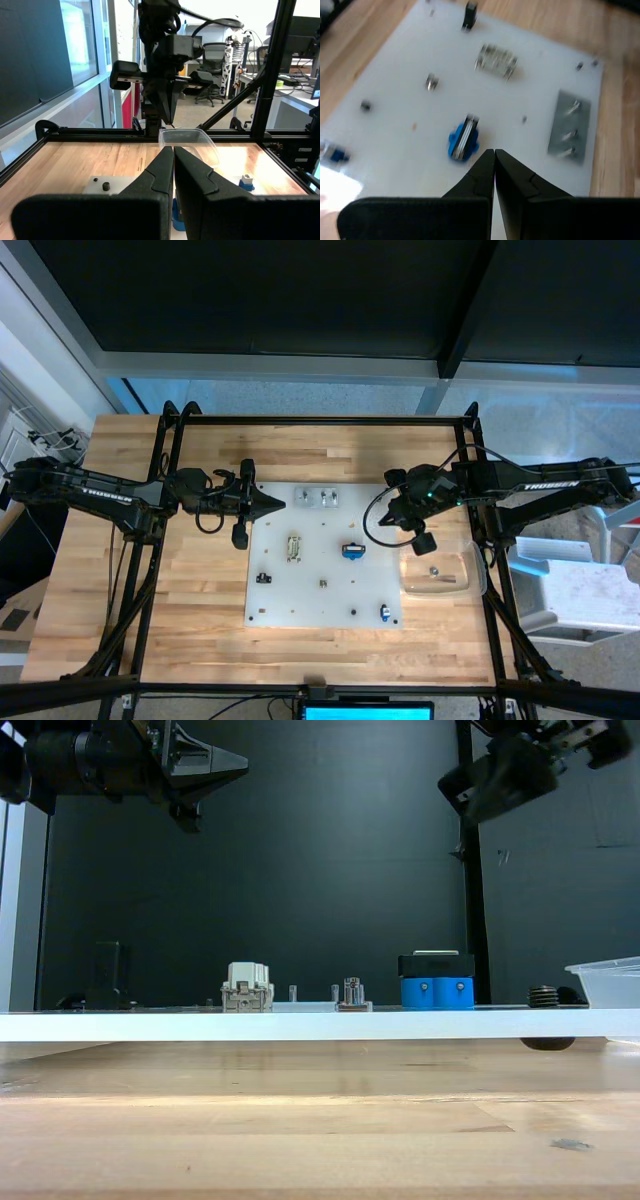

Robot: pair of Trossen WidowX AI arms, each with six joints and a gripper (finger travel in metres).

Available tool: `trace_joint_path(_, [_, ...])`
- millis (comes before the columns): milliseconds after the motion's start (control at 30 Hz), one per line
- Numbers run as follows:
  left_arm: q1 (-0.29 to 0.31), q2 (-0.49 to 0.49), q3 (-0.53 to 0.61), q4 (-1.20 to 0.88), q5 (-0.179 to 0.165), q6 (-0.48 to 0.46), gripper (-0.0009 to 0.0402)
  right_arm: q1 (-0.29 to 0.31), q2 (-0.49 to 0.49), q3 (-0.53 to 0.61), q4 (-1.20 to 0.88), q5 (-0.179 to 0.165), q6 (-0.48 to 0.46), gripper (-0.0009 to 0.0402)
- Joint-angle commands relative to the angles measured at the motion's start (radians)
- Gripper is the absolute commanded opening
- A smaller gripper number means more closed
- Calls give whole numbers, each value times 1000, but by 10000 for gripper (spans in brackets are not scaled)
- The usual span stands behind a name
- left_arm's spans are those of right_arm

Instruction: Pick the M12 fastener and fasten on the M12 threads

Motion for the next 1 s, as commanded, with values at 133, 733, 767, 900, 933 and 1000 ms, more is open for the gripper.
trace_joint_path(133, [0, 0, 0, 0, 0, 0, 0, 3, 1, 27, -186, 2, -87, 0])
trace_joint_path(733, [0, 0, 0, 0, 0, 0, 0, 169, 73, 49, -578, 87, -356, 0])
trace_joint_path(767, [0, 0, 0, 0, 0, 0, 0, 182, 80, 49, -595, 90, -371, 0])
trace_joint_path(900, [0, 0, 0, 0, 0, 0, 0, 235, 103, 49, -625, 90, -480, 0])
trace_joint_path(933, [0, 0, 0, 0, 0, 0, 0, 250, 105, 49, -626, 90, -515, 0])
trace_joint_path(1000, [0, 0, 0, 0, 0, 0, 0, 278, 109, 49, -622, 90, -565, 0])
